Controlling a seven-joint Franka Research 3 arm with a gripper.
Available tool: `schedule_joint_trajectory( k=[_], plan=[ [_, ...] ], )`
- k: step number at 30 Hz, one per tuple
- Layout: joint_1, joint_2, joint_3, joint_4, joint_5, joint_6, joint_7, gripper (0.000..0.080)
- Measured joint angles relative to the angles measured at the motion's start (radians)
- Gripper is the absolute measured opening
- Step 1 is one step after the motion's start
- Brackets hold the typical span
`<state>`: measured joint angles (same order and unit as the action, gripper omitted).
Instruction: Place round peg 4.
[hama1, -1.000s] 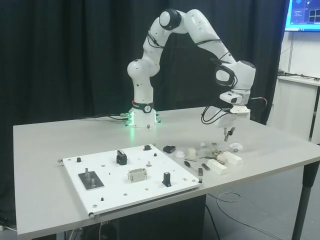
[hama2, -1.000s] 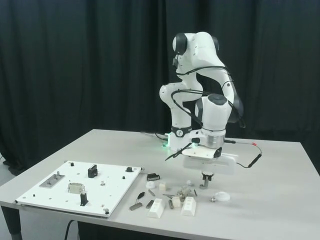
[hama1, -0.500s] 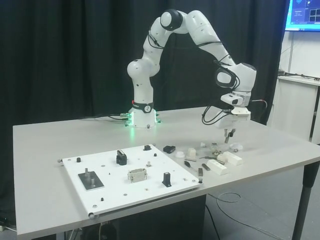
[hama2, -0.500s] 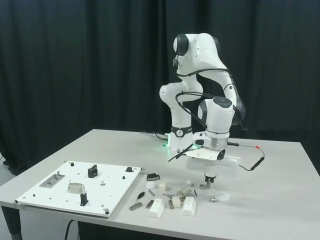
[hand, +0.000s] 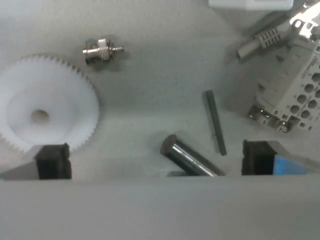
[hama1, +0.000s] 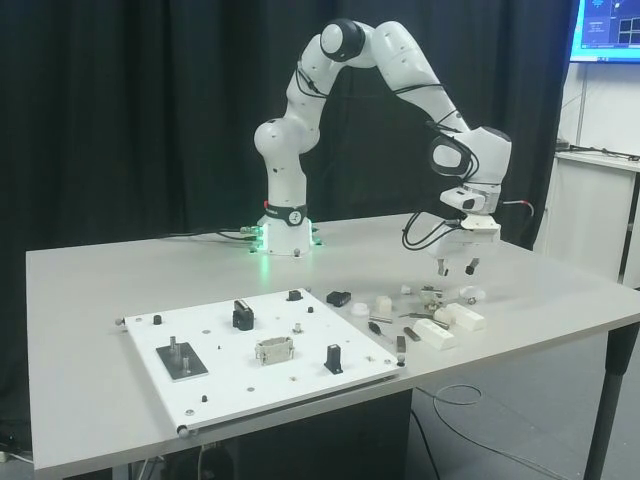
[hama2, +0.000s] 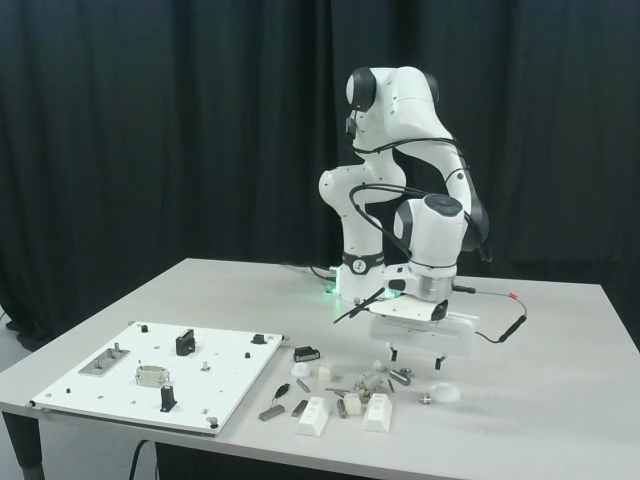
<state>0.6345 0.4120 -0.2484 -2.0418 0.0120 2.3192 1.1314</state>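
Looking down past the wrist, the gripper (hand: 155, 160) stood wide open, holding nothing; round peg 4 (hand: 189, 159), a shiny grey cylinder, lay between the fingers (hand: 52, 161) on the table (hand: 165, 75), its lower end cut off. A white gear (hand: 42, 107) sat at nine o'clock.

From the first room view, the white board (hama1: 255, 350) carried small fixtures; the peg was too small to tell.

From the second, the peg (hama2: 401, 377) lay under the spread jaws.

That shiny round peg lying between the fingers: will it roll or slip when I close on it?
The round peg looks like polished metal, so probably slick and heavy for its size. It lies on its side on the flat table, so a nudge could roll it. It is skewed between the open gripper, so it may twist.
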Motion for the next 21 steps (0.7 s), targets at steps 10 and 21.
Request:
schedule_joint_trajectory(
  k=[10, 21],
  plan=[
    [-0.003, 0.0, 0.0, 0.0, 0.0, 0.006, 0.0, 0.0794],
    [-0.006, -0.001, 0.0, 0.001, 0.0, 0.009, 0.0, 0.08]
  ],
)
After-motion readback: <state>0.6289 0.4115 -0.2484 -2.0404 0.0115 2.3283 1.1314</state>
